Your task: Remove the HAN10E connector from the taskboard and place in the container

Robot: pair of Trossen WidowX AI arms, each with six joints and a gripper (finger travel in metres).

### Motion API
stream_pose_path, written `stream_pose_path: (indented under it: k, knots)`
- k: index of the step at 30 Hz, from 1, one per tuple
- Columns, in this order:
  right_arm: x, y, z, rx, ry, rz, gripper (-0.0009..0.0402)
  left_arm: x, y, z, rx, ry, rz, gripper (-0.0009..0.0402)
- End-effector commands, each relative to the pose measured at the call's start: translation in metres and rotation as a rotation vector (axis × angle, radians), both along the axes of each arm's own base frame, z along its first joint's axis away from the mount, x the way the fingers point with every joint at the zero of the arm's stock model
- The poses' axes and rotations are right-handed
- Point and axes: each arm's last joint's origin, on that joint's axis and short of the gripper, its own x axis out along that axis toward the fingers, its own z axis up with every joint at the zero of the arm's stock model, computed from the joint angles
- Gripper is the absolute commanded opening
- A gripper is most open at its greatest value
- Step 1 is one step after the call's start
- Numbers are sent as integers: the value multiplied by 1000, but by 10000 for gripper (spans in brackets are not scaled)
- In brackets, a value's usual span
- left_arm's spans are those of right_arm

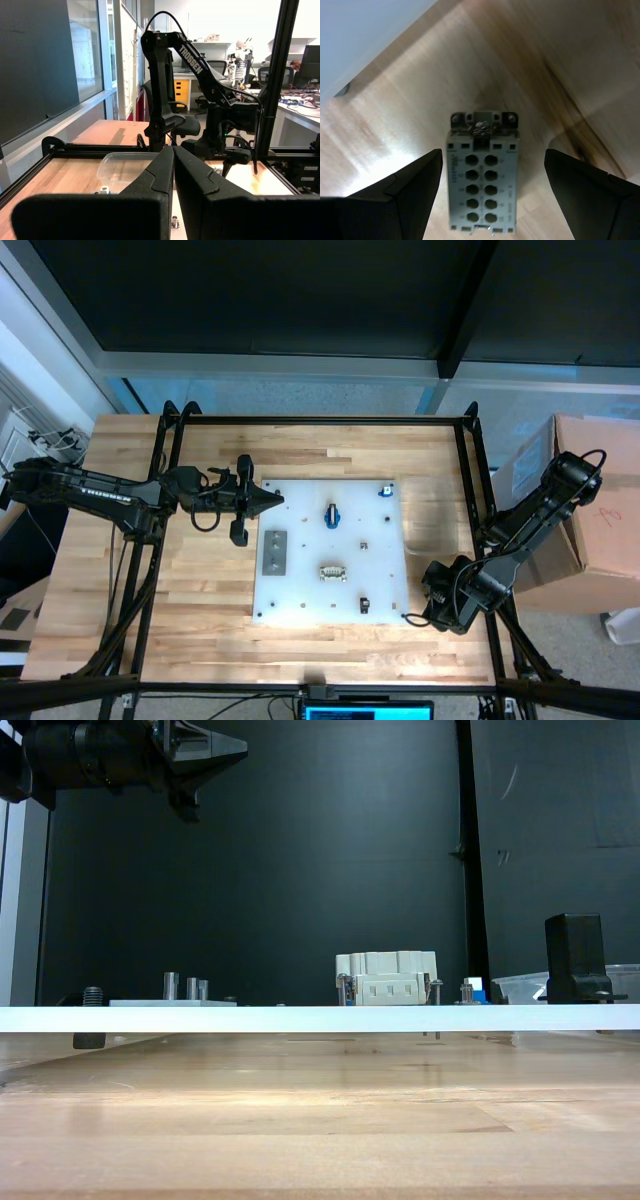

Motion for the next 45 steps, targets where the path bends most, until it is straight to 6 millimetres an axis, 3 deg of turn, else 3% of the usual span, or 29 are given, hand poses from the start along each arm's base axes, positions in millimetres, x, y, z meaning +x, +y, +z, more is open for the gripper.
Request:
stream_pose_path:
  k: [1,16,22,34,40,45]
  knots:
    - [0,0,1,-1,-4,-1,265,0,0,0,0,0,0,0]
    - [5,7,11,35,-21,5,84,0,0,0,0,0,0,0]
    - [7,9,23,26,-16,8,38,0,0,0,0,0,0,0]
    - [14,-7,93,-10,-5,19,21,0,0,0,0,0,0,0]
    - [19,-22,100,-17,-13,30,21,0,0,0,0,0,0,0]
    - [28,-50,106,-56,-12,72,21,0,0,0,0,0,0,0]
